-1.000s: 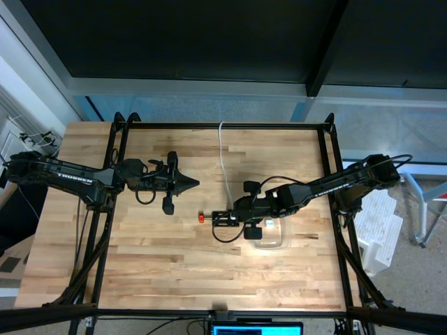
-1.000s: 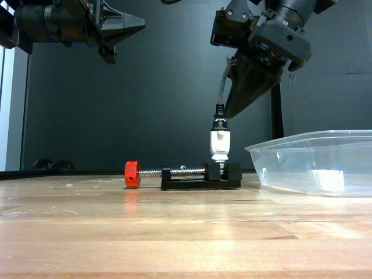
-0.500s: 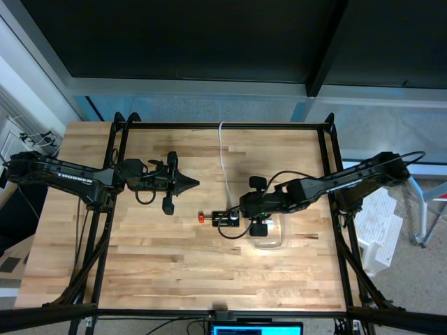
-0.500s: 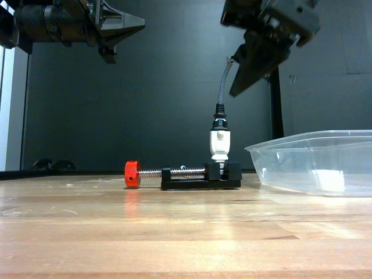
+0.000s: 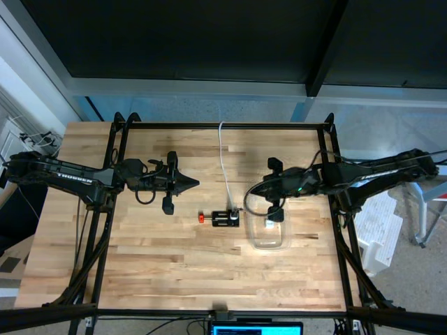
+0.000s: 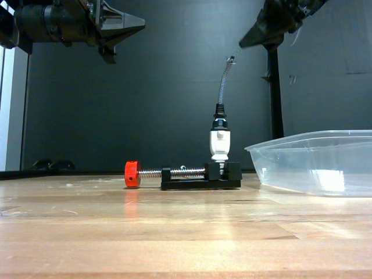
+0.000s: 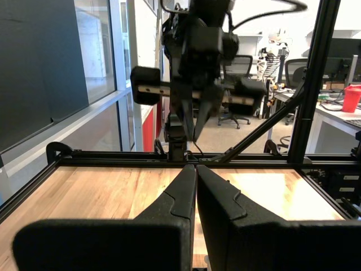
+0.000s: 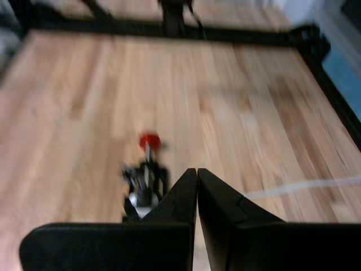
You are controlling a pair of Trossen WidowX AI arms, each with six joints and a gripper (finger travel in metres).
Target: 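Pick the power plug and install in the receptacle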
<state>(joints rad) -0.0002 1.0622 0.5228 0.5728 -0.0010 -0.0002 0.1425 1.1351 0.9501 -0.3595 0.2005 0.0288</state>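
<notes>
The black power plug [image 6: 219, 123] stands upright, seated on top of the white receptacle [image 6: 219, 144]. A small black vise [image 6: 200, 174] with a red-orange knob [image 6: 132, 174] clamps the receptacle. A braided lead rises from the plug and nothing holds it. My right gripper [image 6: 244, 43] hangs shut and empty, high up and to the right of the plug. From above, the right gripper [image 5: 251, 194] sits just right of the vise [image 5: 225, 218]. In the right wrist view the shut fingertips [image 8: 196, 174] point down past the vise [image 8: 144, 180]. The left gripper [image 5: 194, 183] is shut, parked at the left.
A clear plastic tray [image 5: 269, 236] lies just right of the vise; its rim [image 6: 308, 139] shows at table height. The receptacle's white cable [image 5: 224, 157] runs to the table's far edge. A black frame [image 5: 328, 153] borders the wooden table.
My right gripper has let go of the plug, then risen and drawn back to the right. The plug stays seated in the receptacle. The left arm has not moved.
</notes>
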